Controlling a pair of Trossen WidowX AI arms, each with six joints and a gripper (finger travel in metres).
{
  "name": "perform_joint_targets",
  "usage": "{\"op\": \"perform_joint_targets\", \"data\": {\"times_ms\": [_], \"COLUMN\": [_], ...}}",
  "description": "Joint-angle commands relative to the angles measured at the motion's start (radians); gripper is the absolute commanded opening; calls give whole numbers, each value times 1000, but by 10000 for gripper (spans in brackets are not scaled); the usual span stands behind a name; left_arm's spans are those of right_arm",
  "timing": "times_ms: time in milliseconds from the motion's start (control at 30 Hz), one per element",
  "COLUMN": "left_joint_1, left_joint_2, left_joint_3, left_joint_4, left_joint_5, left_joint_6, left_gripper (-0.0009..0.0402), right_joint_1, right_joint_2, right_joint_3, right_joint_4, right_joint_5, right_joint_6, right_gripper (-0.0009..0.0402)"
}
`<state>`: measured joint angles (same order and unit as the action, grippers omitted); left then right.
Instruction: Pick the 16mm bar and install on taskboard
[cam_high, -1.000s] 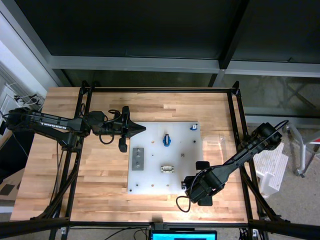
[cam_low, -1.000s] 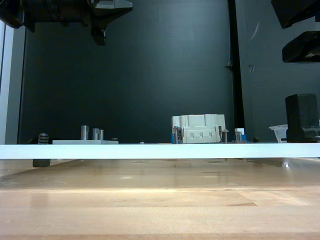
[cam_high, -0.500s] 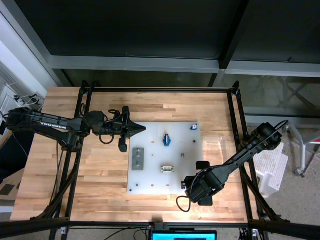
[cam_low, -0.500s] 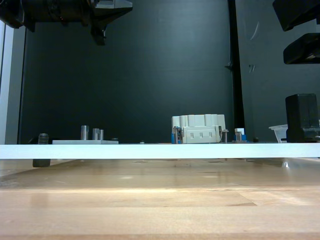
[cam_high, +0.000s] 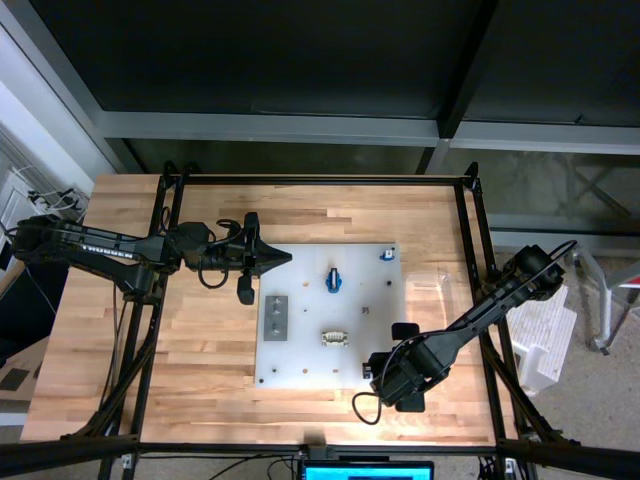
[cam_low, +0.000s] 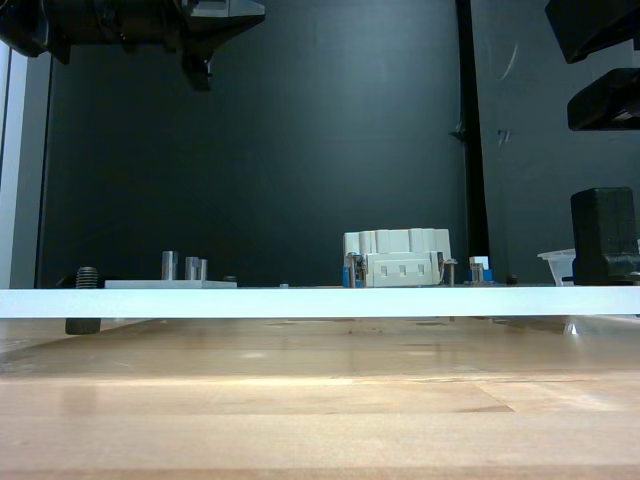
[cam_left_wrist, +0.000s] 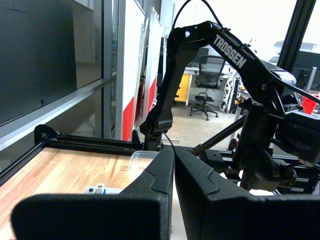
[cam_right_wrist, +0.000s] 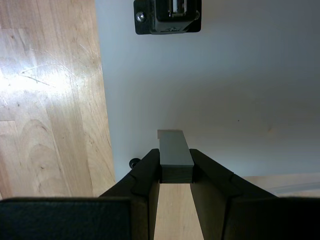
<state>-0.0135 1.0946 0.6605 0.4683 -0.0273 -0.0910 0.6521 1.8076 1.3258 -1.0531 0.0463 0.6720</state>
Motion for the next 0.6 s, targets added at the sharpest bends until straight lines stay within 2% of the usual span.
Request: {"op": "perform_joint_targets", "data": {"times_ms": [33, 600], "left_joint_1": [0, 0], "left_joint_2": [0, 0], "left_joint_3": [0, 0], "left_joint_4": [0, 0], "left_joint_5": [0, 0], "left_joint_6": [0, 0], "left_gripper": [0, 0], "right_joint_1": [0, 0], "right_joint_2": [1, 1], "right_joint_3": [-21, -41], "right_joint_4": [31, 42], "right_joint_5": [-14, -17], "right_joint_6": [0, 5], "right_gripper": [0, 0]}}
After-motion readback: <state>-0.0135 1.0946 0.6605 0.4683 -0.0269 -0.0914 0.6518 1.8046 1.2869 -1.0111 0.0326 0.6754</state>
